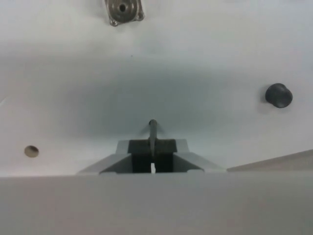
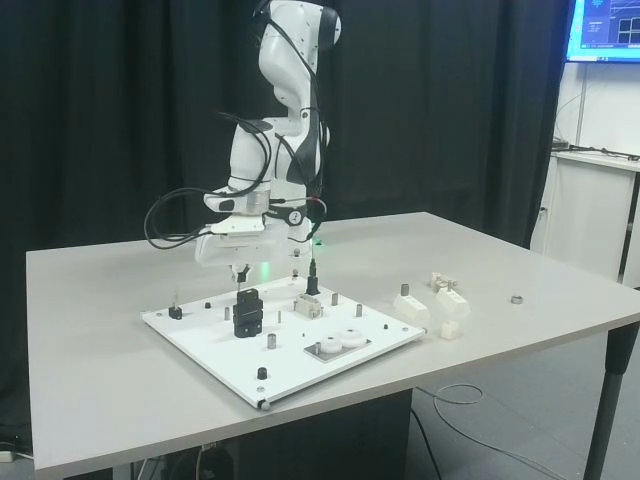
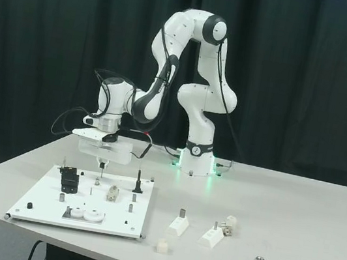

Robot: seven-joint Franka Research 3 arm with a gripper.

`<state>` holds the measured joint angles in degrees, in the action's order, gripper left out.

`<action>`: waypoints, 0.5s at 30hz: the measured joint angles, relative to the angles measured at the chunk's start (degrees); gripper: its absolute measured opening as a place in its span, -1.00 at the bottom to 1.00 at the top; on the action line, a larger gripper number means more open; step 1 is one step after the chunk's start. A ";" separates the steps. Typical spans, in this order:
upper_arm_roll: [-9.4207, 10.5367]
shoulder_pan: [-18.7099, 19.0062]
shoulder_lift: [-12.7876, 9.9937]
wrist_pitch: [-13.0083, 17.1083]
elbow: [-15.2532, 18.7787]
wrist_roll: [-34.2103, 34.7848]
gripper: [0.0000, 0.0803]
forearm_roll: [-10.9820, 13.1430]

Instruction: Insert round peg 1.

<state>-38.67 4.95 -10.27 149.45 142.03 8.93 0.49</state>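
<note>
Black curtains close off the room behind a grey table (image 3: 292,215), and on it lies a white board (image 3: 43,205) that carries the small fittings; everything below is placed from that board. The white arm (image 3: 172,57) reaches over the board's far part, and its claw (image 1: 152,166) hangs just above the surface. In the wrist view the two fingers stand nearly together, pinching a thin dark peg (image 1: 152,132) that sticks down out of them toward the board; this looks like round peg 1, so it is in the claw and apart from the board, not yet seated. On the board near the tip are a small round hole (image 1: 31,151), a metal flanged socket (image 1: 123,10) and a black knob (image 1: 279,95), each well apart from the peg. I cannot tell from these views which opening is meant for it. To do this step well, I judge the arm should keep the peg upright, bring its tip straight above the right hole before going down, and then lower slowly and gently. A peg this thin could tilt in the grip or catch on the rim, so any sideways push while it enters is best avoided.
</note>
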 joint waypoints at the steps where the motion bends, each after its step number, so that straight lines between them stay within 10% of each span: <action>1: 0.00 0.00 -0.05 0.07 0.00 0.00 -0.97 0.00; 15: 0.17 0.05 -0.72 0.84 -0.01 0.00 -0.97 1.41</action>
<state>-38.50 5.00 -10.99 150.28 142.03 8.93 1.89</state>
